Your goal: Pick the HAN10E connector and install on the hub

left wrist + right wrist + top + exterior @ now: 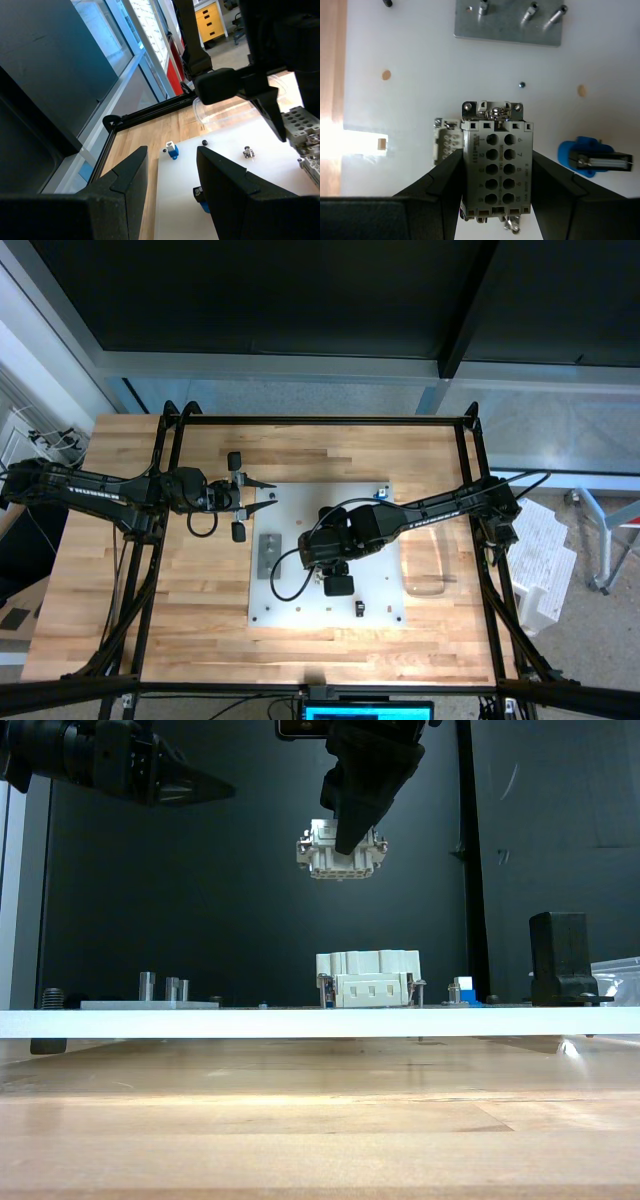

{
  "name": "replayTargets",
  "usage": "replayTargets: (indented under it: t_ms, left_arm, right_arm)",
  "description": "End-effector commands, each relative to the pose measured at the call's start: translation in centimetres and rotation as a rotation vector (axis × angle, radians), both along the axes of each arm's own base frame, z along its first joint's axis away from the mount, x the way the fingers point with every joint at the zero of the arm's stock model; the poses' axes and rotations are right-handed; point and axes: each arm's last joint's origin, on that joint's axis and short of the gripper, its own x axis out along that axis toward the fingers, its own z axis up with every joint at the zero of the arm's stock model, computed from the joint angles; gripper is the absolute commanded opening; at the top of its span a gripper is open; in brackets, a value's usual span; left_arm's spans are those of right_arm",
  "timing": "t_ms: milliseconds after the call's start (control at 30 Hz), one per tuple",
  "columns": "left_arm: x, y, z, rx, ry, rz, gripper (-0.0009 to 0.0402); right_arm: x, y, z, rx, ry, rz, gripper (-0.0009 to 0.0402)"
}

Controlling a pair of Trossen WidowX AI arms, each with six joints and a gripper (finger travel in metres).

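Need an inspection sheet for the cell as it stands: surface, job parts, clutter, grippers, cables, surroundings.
Surface: wooden table carrying a white plate.
Job's things: HAN10E connector held in the air above the hub, with a clear gap between them; the hub sits on the plate.
Clutter: grey metal block, blue part and black part on the plate; clear plastic bag beside it.
Grippers: right gripper shut on the connector; left gripper open, empty, raised over the plate's far-left corner.
Cables: black loop at the right wrist.
Surroundings: black frame around the table; screen at the near edge.
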Motion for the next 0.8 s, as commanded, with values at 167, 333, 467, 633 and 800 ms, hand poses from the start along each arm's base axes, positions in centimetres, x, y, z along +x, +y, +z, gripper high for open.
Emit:
replayTargets:
  t_ms: [167, 333, 467, 633, 800]
  left_arm:
    - [0.0, 0.0, 0.0, 0.002, 0.003, -0.001, 0.0131]
    - [0.0, 0.0, 0.0, 0.002, 0.003, -0.001, 0.0131]
    - [0.0, 0.0, 0.0, 0.002, 0.002, -0.001, 0.0131]
    - [0.0, 0.0, 0.0, 0.002, 0.003, -0.001, 0.0131]
    - [0.0, 0.0, 0.0, 0.002, 0.002, -0.001, 0.0131]
  right_arm:
    - [-0.5, 0.7, -1.6, -0.016, 0.038, -0.035, 0.0064]
    - [-0.7, 1.0, -2.3, -0.006, 0.048, -0.062, 0.0064]
    - [-0.6, 1.5, -2.5, 0.005, 0.027, -0.067, 0.0064]
    - [-0.8, 1.9, -2.8, -0.010, 0.030, -0.077, 0.0064]
    - [-0.9, 2.3, -3.2, -0.012, 0.025, -0.073, 0.0064]
